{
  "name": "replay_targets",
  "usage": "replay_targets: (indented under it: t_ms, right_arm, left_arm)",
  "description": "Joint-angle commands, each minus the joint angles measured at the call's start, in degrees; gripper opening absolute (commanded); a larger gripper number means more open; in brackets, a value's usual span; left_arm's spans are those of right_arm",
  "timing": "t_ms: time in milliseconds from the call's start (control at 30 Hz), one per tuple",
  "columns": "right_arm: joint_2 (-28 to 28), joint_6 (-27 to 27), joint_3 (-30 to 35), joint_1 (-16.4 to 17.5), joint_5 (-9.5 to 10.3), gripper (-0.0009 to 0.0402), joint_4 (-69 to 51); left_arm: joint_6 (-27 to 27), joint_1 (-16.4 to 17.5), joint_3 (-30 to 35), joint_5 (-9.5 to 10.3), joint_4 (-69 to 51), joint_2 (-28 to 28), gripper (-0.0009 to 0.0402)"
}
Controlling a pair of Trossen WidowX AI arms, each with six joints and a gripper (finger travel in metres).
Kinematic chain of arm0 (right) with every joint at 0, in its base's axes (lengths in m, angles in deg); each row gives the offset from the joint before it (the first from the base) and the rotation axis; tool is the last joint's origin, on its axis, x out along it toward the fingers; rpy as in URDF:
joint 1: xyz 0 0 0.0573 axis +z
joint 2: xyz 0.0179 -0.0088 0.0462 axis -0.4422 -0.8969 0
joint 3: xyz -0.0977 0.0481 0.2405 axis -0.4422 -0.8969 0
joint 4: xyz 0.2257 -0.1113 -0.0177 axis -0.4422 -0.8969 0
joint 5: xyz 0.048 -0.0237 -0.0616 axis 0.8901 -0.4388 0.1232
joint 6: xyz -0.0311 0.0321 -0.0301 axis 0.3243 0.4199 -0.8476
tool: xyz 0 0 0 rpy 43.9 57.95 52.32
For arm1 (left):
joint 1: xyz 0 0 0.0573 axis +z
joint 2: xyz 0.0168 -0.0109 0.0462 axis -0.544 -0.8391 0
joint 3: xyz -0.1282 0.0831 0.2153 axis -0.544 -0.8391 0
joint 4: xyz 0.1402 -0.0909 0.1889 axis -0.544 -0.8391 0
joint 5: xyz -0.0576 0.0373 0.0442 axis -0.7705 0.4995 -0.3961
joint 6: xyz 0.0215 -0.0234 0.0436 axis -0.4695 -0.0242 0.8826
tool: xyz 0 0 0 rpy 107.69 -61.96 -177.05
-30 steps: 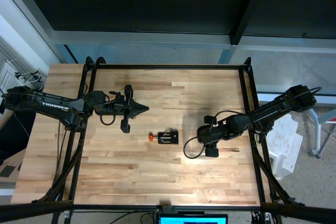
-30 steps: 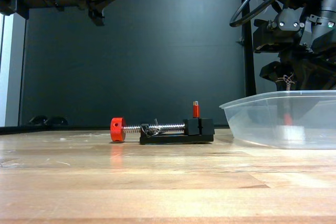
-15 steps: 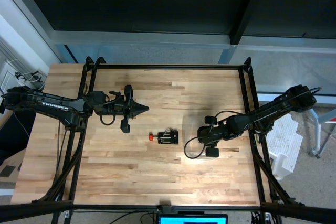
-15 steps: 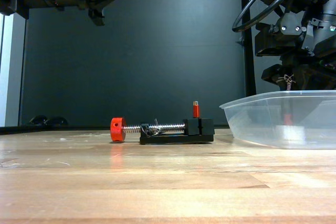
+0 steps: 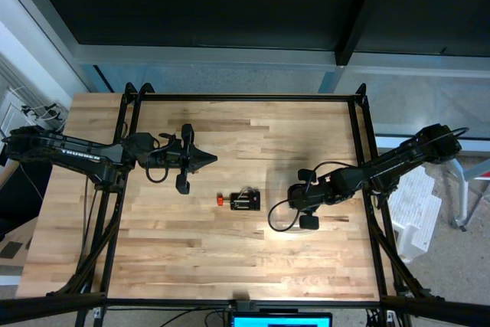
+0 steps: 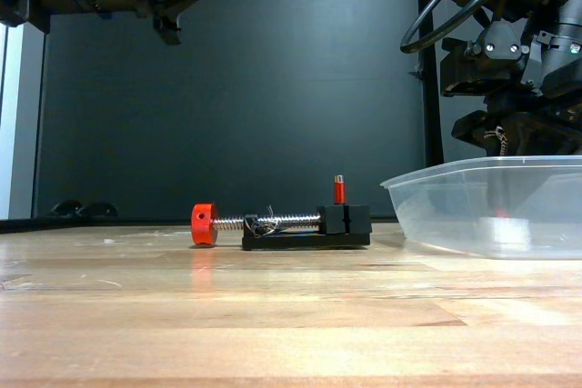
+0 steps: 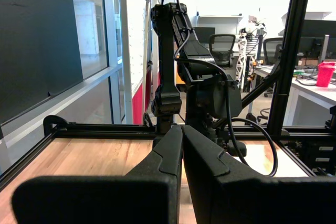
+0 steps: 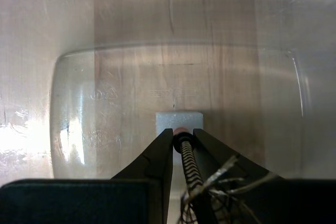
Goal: Pick the RCA connector and install on taskboard
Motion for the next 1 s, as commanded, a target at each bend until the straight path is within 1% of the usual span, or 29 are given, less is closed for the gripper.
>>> replay_targets:
  t_ms: [33,400,667,900,1000]
  right_arm:
    - [0.0,0.0,0.0,0.0,-0.37,0.0034,0.0]
    - [0.0,0.0,0.0,0.0,-0.39,-0.0001,0.0]
    - [0.3,0.0,1.5,0.0,-0.37,0.0002,-1.4]
    - [2.2,-0.6,4.9,-0.1,-0.37,0.0002,-7.8]
    - [3.3,-0.6,7.5,-0.2,-0.39,0.0002,-11.8]
  left_arm:
    - [0.0,0.0,0.0,-0.02,0.0,0.0,0.0000]
    - [0.0,0.0,0.0,-0.02,0.0,0.0,0.0000]
    - [0.0,0.0,0.0,-0.02,0.0,0.0,0.0000]
    - [0.0,0.0,0.0,-0.02,0.0,0.0,0.0000]
    - [0.0,0.0,0.0,-0.02,0.0,0.0,0.0000]
